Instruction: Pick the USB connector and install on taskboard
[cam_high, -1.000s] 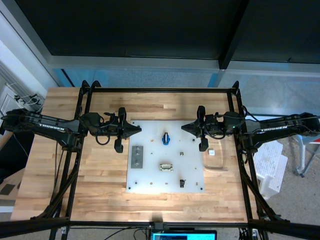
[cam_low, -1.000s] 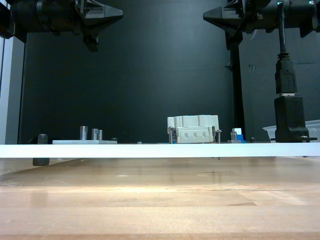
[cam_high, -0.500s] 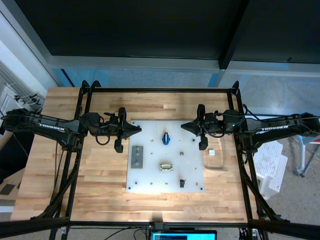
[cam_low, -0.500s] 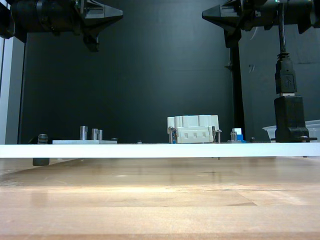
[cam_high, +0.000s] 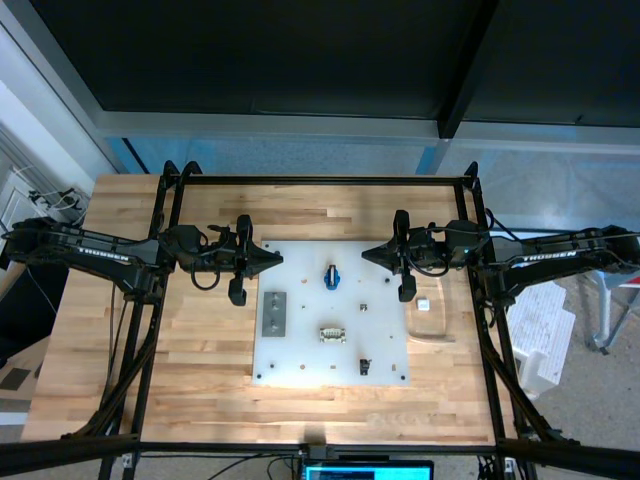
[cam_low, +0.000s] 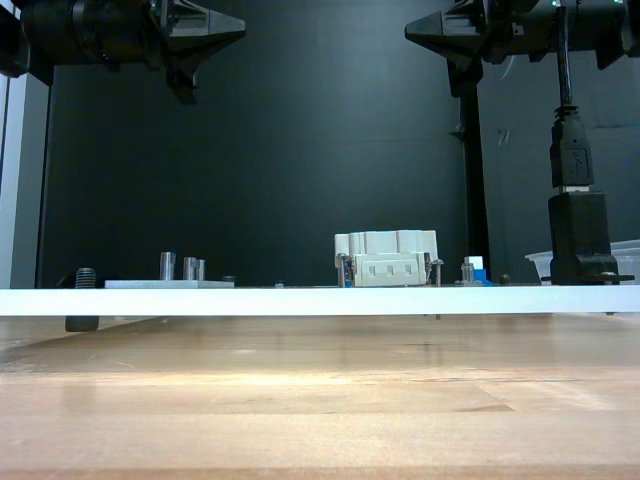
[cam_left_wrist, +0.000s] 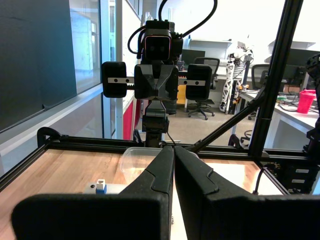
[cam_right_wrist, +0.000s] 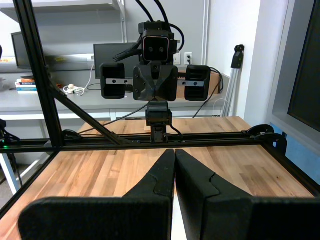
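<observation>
The white taskboard (cam_high: 300, 345) lies in the middle of the table. At its near right, the black USB connector (cam_low: 572, 160) stands upright in a small black fitting (cam_low: 580, 240), and its cable runs straight up. In the high view that fitting (cam_high: 365, 366) shows as a small dark spot. My left gripper (cam_high: 278, 259) hangs high over the board's left edge, shut and holding nothing. Facing it over the board's right part, my right gripper (cam_high: 366, 254) is shut and bare too. The fingers (cam_left_wrist: 165, 167) press together in the left wrist view, as do the fingers (cam_right_wrist: 167, 170) in the right wrist view.
The board also bears a grey block (cam_high: 273, 313), a blue clip (cam_high: 332, 276) and a silver socket (cam_high: 333, 334). A clear plastic tub (cam_high: 432, 322) and a small white piece (cam_high: 424, 304) lie right of the board. A black frame (cam_high: 320, 181) rings the table.
</observation>
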